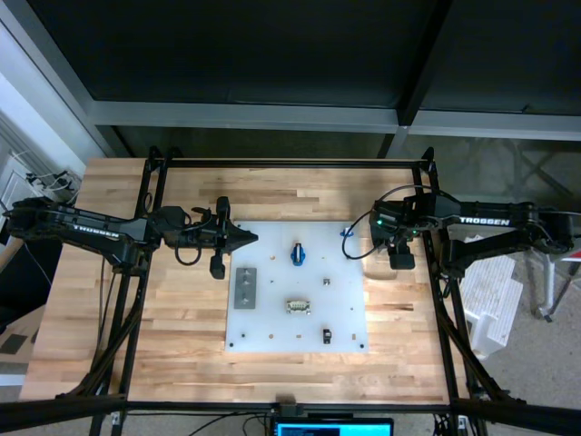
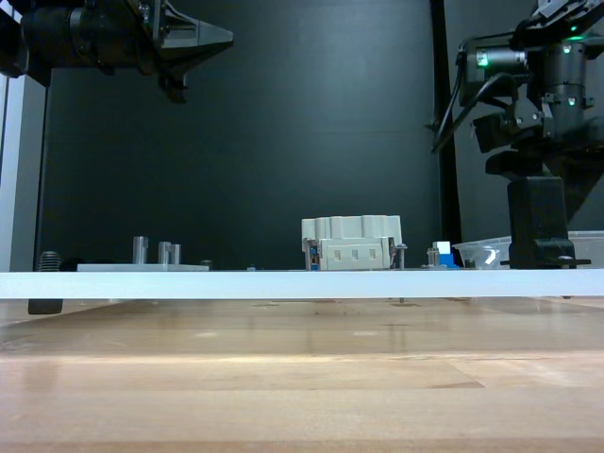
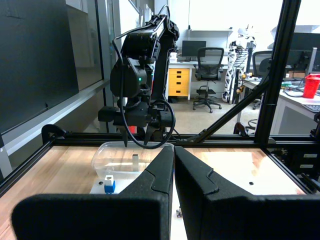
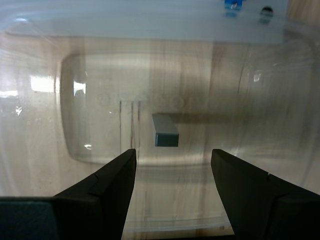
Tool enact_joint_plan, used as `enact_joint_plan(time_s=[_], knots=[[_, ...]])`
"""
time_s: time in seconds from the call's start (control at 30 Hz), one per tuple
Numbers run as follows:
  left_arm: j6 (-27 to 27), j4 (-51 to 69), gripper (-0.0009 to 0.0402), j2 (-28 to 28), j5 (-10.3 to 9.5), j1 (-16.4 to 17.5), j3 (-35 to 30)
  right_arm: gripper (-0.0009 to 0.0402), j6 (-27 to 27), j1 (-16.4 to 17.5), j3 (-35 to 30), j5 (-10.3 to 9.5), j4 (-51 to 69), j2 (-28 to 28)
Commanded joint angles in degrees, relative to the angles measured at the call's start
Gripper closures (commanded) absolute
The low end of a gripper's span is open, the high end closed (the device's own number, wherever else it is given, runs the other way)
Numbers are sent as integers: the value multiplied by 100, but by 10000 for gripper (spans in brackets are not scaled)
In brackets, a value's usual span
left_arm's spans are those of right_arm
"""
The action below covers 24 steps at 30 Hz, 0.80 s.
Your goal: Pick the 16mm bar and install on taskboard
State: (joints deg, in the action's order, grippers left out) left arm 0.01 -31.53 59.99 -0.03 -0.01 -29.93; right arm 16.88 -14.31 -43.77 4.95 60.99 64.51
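We find the bar [image 4: 165,131], a short grey block, standing on end on the floor of a clear plastic tub [image 4: 40,100]. From the left arm's camera the same bar [image 3: 135,160] shows as a small upright post inside the tub [image 3: 115,155]. The tub sits by the far right corner of the white board [image 1: 272,331].

The right gripper [image 4: 172,155] hangs over the tub and points straight down, with its two fingers [image 4: 107,185] spread wide. The bar lies in line with the gap between them and nothing touches it. From above we see this right gripper [image 1: 400,257] just off the right edge of the board.

A small blue piece [image 3: 109,185] stands just beside the tub. Near the far middle of the board is a blue knob [image 1: 298,254]. A grey block [image 1: 246,287] lies on the left part of the board, and a pale plug [image 1: 298,308] sits nearer to us in the middle. In the level view the plug [image 2: 351,243] is the tallest thing on the board.

The left gripper [image 1: 250,238] is held high over the far left corner of the board, well apart from the tub, pointing right. Its fingers [image 3: 155,175] are pressed together with nothing between them. The board rests on a light wooden table [image 1: 136,318]
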Motion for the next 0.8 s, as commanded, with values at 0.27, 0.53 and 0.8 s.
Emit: enact_joint_plan(time_s=[0.27, 0.53, 0.8], knots=[[0, -2, 393, 2, 0, 2, -2, 183, 162, -72, 363, -61, -472, 11], [0, -2, 393, 0, 0, 0, -2, 183, 376, -74, 579, -63, -758, 55], [0, 0, 393, 2, 0, 2, -2, 183, 466, -83, 684, -52, -994, 55]])
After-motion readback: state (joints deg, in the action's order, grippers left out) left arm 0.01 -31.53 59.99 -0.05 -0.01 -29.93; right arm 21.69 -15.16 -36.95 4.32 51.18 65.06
